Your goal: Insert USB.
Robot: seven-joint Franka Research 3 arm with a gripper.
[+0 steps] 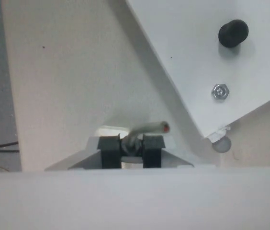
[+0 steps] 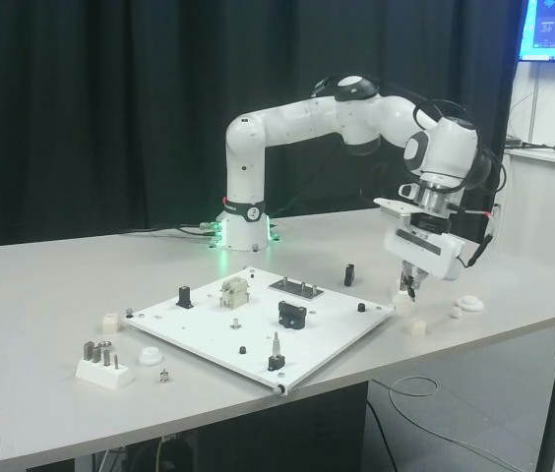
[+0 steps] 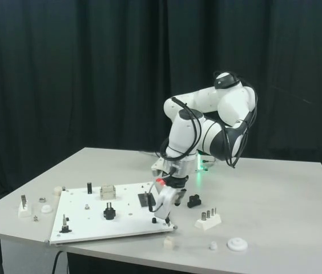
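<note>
- My fingers [image 1: 131,151] are pinching the USB plug [image 1: 130,146], black pads on both of its sides; its grey cable stub [image 1: 149,127] sticks out above them at a tilt.
- I hang just off a corner of the white board [image 2: 258,334], above the grey surface [image 2: 51,285], the plug clear of both.
- In the wrist view the board's corner [image 1: 221,67] lies beside my fingers, carrying a black knob [image 1: 233,32] and a hex nut [image 1: 219,91].
- On the surface near that corner sit a small white block [image 2: 414,325] and a white disc [image 2: 468,304].
- At the board's far end stands a white holder with pins [image 2: 101,365].
</note>
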